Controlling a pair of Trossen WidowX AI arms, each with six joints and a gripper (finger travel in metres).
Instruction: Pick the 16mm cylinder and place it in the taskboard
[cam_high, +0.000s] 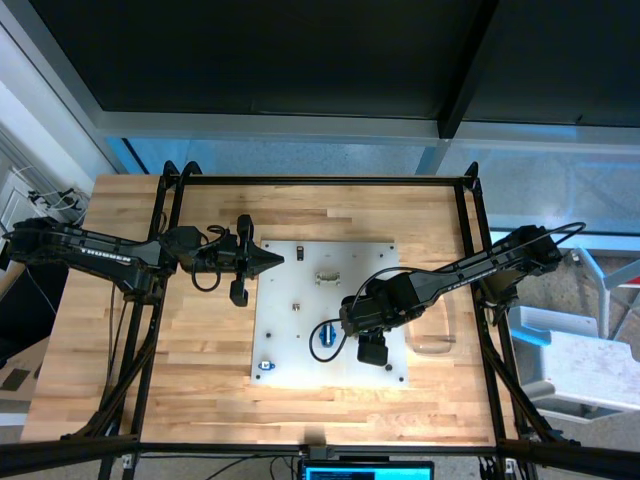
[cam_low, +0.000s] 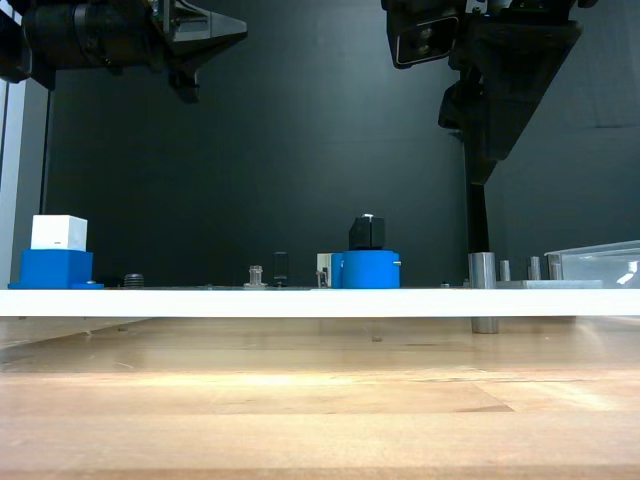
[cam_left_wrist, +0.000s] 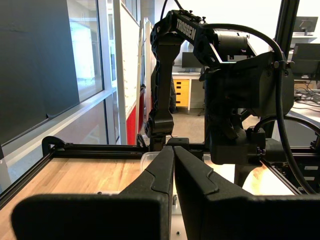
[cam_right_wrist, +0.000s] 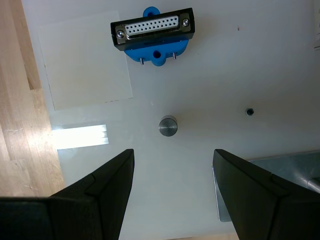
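The 16mm cylinder (cam_right_wrist: 167, 125) is shiny metal; taskboard (cam_right_wrist: 225, 60) smooth, slightly glossy, probably plastic; table (cam_right_wrist: 15, 75) grained wood.

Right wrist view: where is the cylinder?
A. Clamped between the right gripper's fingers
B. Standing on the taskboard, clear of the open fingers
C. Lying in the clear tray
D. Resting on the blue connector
B: the cylinder stands on end on the taskboard, touching neither finger of the open right gripper above it. The left gripper is shut, raised near the board's left edge.
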